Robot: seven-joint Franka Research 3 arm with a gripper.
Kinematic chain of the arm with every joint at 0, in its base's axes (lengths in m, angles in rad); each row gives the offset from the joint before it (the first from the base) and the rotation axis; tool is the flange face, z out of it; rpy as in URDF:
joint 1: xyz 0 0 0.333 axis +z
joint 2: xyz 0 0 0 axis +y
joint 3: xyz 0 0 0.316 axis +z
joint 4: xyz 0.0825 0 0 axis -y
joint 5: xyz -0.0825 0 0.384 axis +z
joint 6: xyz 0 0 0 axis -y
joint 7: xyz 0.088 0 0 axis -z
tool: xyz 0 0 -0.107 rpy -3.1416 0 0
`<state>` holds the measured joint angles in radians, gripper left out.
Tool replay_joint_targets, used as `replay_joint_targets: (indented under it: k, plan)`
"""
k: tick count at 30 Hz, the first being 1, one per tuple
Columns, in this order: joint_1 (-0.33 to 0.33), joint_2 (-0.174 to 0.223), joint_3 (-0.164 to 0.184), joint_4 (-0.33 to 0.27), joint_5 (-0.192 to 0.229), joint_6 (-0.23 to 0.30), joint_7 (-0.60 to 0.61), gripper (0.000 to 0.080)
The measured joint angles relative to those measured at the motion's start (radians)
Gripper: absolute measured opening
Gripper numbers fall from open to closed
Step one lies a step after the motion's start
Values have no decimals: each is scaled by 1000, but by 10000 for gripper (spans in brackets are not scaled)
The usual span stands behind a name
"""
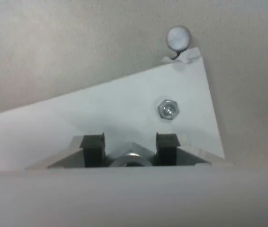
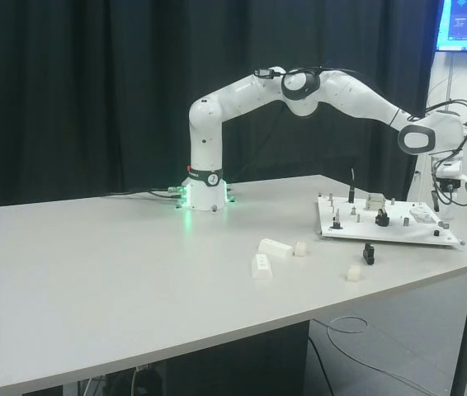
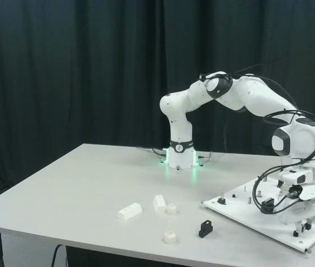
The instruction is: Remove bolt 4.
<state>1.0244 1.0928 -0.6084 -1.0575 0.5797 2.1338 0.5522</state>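
The grey table (image 2: 134, 256) is carrying everything, with the white arm (image 2: 242, 95) bolted at its far side and stretching out to the right. It is reaching that way because the white board (image 2: 382, 231) is lying at the table's right end, and the task's bolt is sitting on that board. A few white blocks (image 2: 273, 247) and a small black part (image 2: 370, 252) are lying loose on the table just left of the board, apart from it.

The gripper (image 1: 130, 152) is hanging low over the board's far right corner, its black fingers (image 1: 93, 146) standing a narrow way apart and straddling a hex bolt head (image 1: 130, 160), probably bolt 4. Whether they are touching it cannot be told. Another hex bolt (image 1: 168, 109) is sitting free nearby toward the board's corner, beside a round-headed pin (image 1: 178, 38).
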Motion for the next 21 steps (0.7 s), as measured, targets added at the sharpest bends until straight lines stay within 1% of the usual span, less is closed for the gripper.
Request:
replay_joint_targets:
  k: [21]
  plan:
    - [-23,-4,-3,5,4,-19,37,229]
